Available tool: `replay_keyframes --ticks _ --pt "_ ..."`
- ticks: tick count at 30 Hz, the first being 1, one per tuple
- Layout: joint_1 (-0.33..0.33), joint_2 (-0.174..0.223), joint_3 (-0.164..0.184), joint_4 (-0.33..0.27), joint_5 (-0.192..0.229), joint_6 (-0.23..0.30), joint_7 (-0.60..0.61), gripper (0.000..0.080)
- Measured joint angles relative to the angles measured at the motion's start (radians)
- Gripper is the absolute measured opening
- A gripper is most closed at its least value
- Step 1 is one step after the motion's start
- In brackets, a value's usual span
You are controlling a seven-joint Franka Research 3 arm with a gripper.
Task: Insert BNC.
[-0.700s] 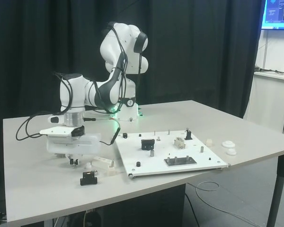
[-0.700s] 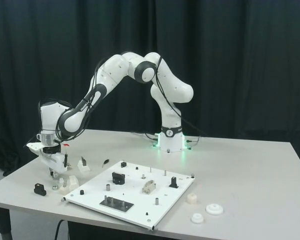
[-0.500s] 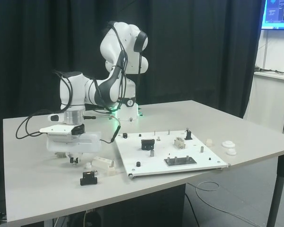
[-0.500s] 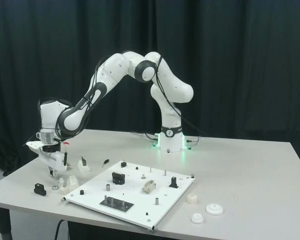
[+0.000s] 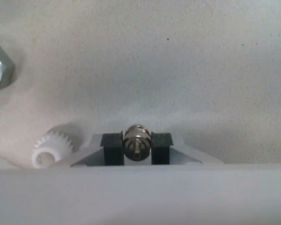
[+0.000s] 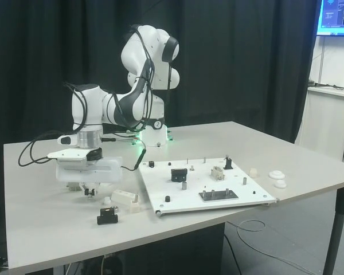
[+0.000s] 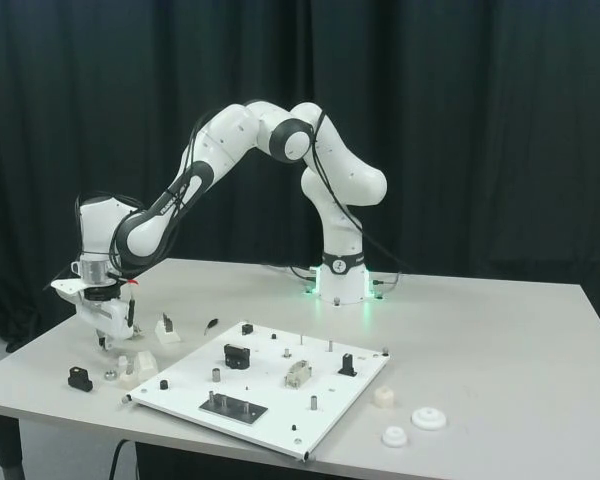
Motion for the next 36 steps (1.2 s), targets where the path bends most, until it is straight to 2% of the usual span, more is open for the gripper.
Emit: replay_keyframes --ticks 20,36 --pt "0.004 -0.007 -0.003 0.0 0.0 -0.008 -0.036 0.012" --pt "0.053 -0.064 0.003 -0.028 0.009 -0.063 -0.145 0.012"
